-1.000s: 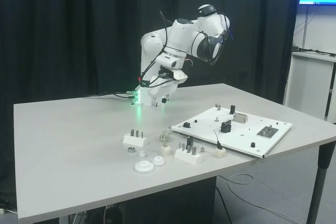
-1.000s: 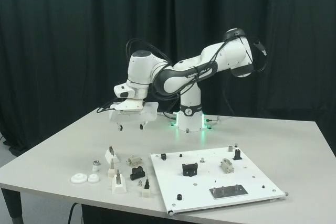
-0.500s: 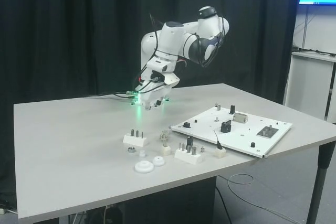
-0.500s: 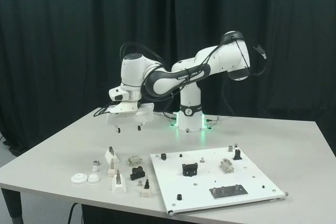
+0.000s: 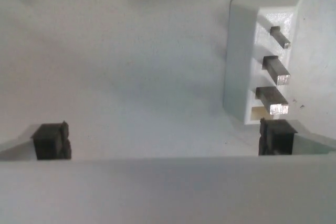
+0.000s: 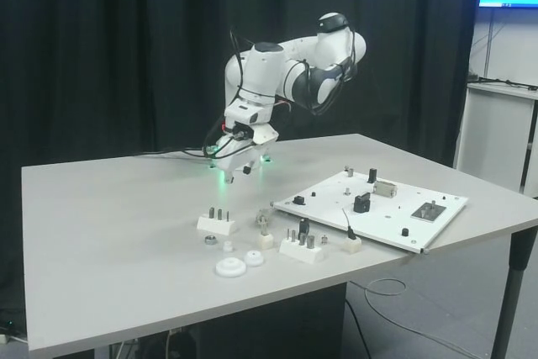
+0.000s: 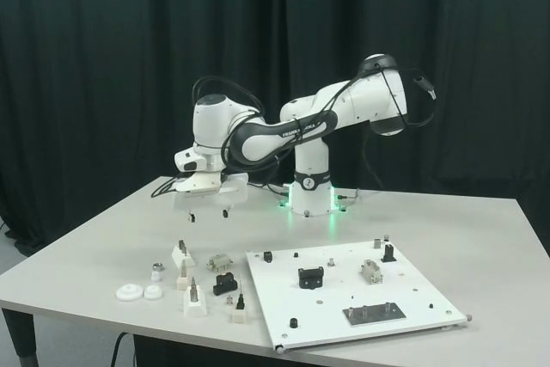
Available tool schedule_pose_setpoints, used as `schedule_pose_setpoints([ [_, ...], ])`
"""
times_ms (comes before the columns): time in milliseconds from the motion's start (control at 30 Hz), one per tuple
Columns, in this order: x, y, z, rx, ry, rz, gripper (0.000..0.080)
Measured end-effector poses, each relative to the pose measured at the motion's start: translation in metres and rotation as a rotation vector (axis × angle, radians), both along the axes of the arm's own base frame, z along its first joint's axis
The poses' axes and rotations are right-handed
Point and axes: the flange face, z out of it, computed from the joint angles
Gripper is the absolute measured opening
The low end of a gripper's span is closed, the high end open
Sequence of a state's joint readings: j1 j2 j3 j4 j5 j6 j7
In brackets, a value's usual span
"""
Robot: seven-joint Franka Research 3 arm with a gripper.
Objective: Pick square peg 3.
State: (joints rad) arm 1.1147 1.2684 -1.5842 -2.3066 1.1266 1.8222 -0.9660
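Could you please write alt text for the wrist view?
An open pincer hangs above a grey table; one black fingertip is close to a white block holding three grey square metal pegs in a row.

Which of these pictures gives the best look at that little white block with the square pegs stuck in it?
The wrist view: the white block fills much of it, with three square pegs plainly standing in a row. In both room views it is only a tiny white block on the grey table, pegs barely distinguishable.

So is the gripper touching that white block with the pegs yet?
Apart. In the second room view the gripper hangs in the air well above the peg block, with bare dark backdrop and table between them.
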Motion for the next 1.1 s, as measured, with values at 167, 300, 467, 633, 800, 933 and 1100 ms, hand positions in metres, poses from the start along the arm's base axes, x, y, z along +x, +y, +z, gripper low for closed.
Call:
schedule_pose_setpoints([
  [167,-0.001,-0.004,-0.004,0.002,-0.001,-0.004,0.08],
  [300,-0.002,-0.008,-0.007,-0.001,-0.006,-0.005,0.08],
  [467,-0.003,-0.014,-0.013,-0.008,-0.007,0.005,0.08],
  [633,-0.005,-0.02,-0.017,-0.008,-0.008,0.018,0.08],
  [800,-0.006,-0.025,-0.02,-0.013,-0.003,0.021,0.08],
  [933,-0.005,-0.029,-0.022,-0.018,-0.001,0.02,0.08],
  [1100,-0.002,-0.033,-0.026,-0.024,-0.002,0.025,0.08],
])
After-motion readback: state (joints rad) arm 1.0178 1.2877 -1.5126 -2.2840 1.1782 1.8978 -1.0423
